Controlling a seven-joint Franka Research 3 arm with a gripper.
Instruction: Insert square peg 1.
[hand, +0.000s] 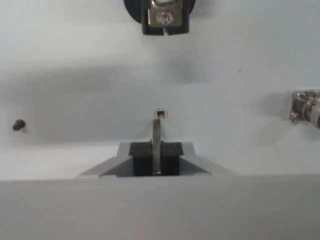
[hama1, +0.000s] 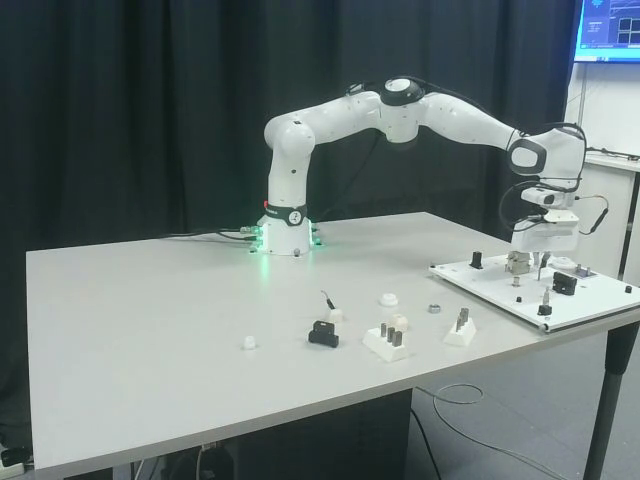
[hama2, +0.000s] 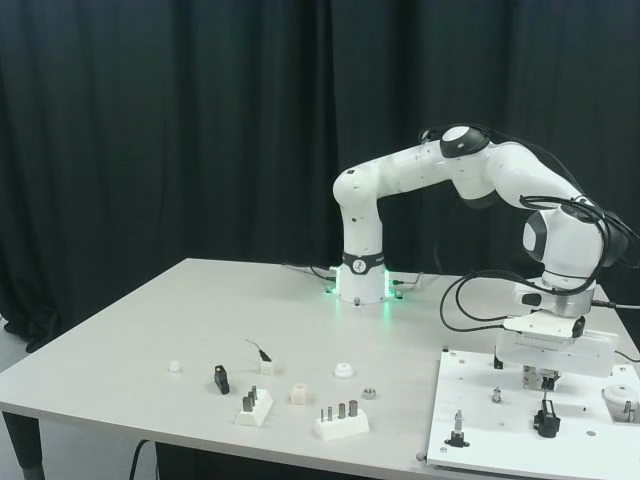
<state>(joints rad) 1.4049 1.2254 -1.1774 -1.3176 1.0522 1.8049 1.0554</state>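
Jaws (hand: 157, 172) clamped on the square peg (hand: 156, 142), its long axis upright, tip at the white board's (hand: 75, 60) hole (hand: 160, 114).

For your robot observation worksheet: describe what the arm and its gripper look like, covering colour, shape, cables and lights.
The arm is white, built from rounded segments with grey joint bands. Black cables loop around its wrist. Green lights glow at its base. The gripper has black fingers on a white body.
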